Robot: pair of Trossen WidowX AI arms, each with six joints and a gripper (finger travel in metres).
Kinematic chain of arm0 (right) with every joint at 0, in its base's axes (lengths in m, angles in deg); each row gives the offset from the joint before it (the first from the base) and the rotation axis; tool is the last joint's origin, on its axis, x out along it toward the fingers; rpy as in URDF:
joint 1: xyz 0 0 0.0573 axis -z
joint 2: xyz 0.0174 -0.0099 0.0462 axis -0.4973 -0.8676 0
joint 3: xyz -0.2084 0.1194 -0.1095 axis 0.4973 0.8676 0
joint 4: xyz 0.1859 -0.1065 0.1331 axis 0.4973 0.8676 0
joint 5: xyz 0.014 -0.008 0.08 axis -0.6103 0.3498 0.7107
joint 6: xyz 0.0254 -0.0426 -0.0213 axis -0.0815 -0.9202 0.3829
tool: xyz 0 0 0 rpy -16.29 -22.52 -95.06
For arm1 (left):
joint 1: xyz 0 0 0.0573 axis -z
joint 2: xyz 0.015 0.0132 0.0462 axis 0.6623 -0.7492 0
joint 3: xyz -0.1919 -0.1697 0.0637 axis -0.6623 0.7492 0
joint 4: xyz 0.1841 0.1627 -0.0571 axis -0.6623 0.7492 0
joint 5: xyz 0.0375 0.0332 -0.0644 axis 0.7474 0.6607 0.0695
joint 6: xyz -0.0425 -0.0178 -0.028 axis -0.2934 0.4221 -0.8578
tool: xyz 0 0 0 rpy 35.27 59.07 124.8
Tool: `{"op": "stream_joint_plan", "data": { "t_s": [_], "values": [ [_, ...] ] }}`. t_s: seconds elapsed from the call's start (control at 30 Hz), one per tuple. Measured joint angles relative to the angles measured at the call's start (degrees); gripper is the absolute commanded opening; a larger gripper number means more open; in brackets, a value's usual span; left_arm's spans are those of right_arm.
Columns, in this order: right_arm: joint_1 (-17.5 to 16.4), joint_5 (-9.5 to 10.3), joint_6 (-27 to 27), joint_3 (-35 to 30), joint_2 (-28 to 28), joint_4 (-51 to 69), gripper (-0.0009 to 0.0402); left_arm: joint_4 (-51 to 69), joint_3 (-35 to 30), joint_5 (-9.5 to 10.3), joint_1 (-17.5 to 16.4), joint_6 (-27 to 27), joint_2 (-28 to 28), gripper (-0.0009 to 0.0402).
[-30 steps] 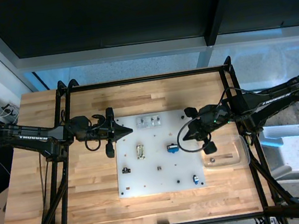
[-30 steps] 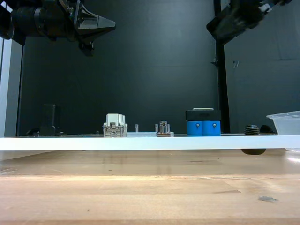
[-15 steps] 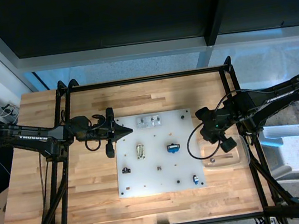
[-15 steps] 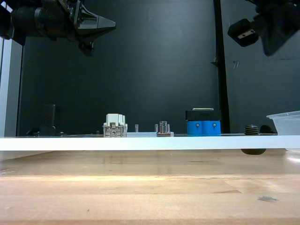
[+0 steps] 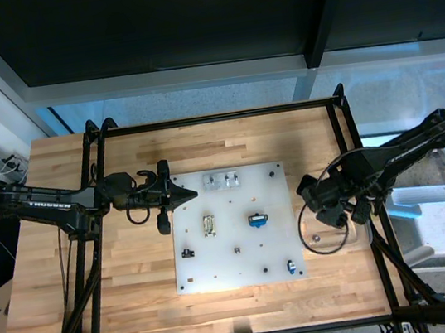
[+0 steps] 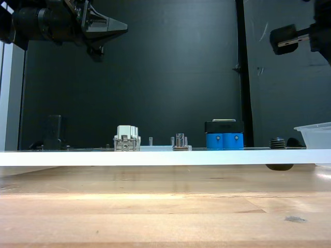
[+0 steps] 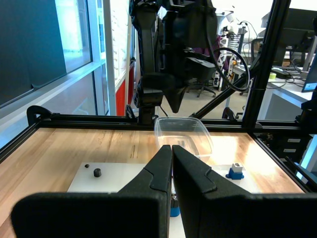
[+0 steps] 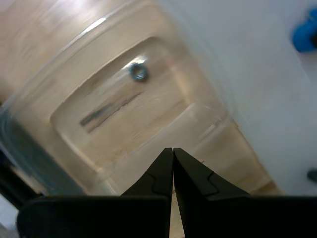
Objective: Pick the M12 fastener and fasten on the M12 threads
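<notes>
Silver M12 fastener (image 8: 139, 72) lies in the clear tray (image 7: 178, 119) below the closed right end effector (image 8: 173, 148), the closed left end effector (image 5: 187, 195) hanging at the board's (image 5: 222, 275) left edge; approach step, next likely opening and descending.

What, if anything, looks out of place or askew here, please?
Nothing stands out. The nut lies in the clear tray, its stud stands bare, the left gripper hangs shut over the board's left edge, the right gripper shut above the tray.

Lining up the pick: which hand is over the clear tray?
The right hand, above the tray holding the nut; the left hand hangs over the board's far left corner.
</notes>
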Motion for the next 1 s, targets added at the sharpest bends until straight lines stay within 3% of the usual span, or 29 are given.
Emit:
{"op": "stream_joint_plan", "data": {
  "t_s": [0.13,0.27,0.47,0.73,1.0],
  "values": [
    [-3.7,-0.02,-6.6,0.0,-1.2,-0.1,0.0000,0.0,0.0,0.00,0.0,0.0,0.0,0.0000],
    [-6.5,-0.33,-7.3,0.0,-3.6,-0.3,0.0011,0.0,0.0,0.02,0.0,0.0,0.0,0.0000],
    [-10.6,-3.19,-8.5,0.0,-7.9,-1.9,0.0054,0.0,0.0,0.02,0.0,0.0,0.0,0.0000],
    [-11.9,-3.19,-9.0,0.2,-11.7,-6.5,0.0112,0.0,0.0,0.02,0.0,0.0,0.0,0.0000],
    [-12.2,-3.06,-11.2,3.4,-13.1,-11.5,0.0143,0.0,0.0,0.02,0.0,0.0,0.0,0.0000]
  ]
}}
